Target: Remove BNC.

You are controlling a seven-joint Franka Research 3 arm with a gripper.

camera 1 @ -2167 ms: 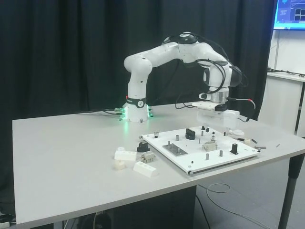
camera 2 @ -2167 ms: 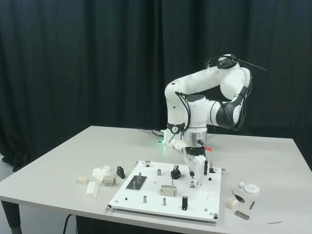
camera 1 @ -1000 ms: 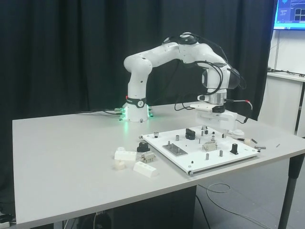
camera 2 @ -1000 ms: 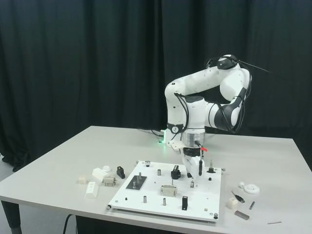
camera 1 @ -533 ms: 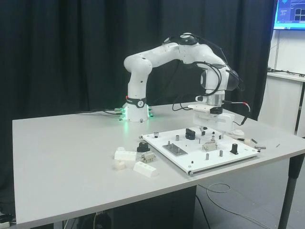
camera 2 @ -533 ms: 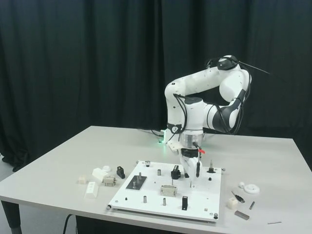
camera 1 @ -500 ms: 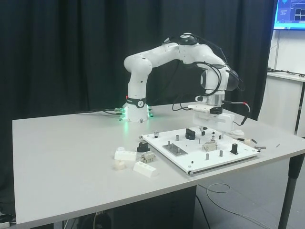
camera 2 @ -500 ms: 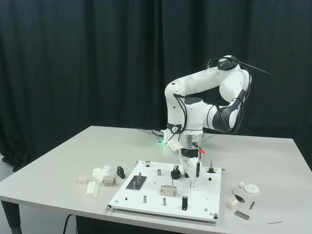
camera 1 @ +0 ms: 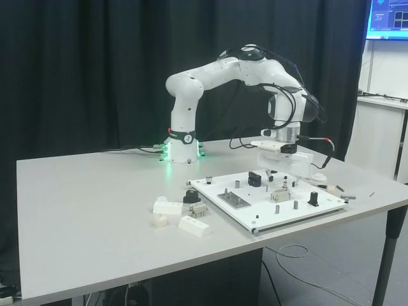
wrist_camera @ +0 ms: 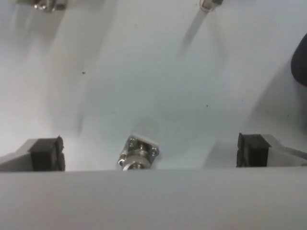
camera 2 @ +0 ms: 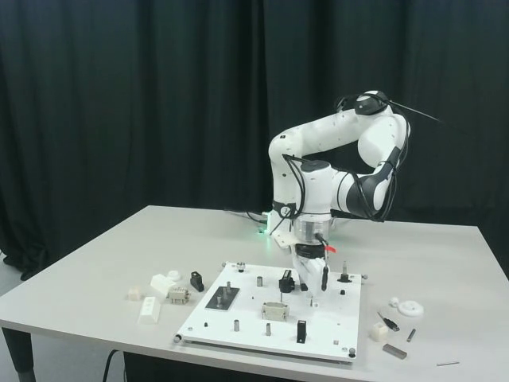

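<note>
metal bnc [wrist_camera: 137, 154] sits on the white board [wrist_camera: 144, 86] between the open gripper [wrist_camera: 148, 153] fingers; approach step, next descend and clamp

One white board [camera 2: 238, 318], one arm [camera 2: 334, 135]

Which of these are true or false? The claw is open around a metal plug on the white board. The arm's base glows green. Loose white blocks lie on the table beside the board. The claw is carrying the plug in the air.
1. The gripper is open, its fingers either side of the BNC connector: true.
2. The arm's base glows green: true.
3. Loose white blocks lie on the grey table beside the white board: true.
4. The gripper carries the connector in the air: false; the connector sits on the board, ungripped.
</note>
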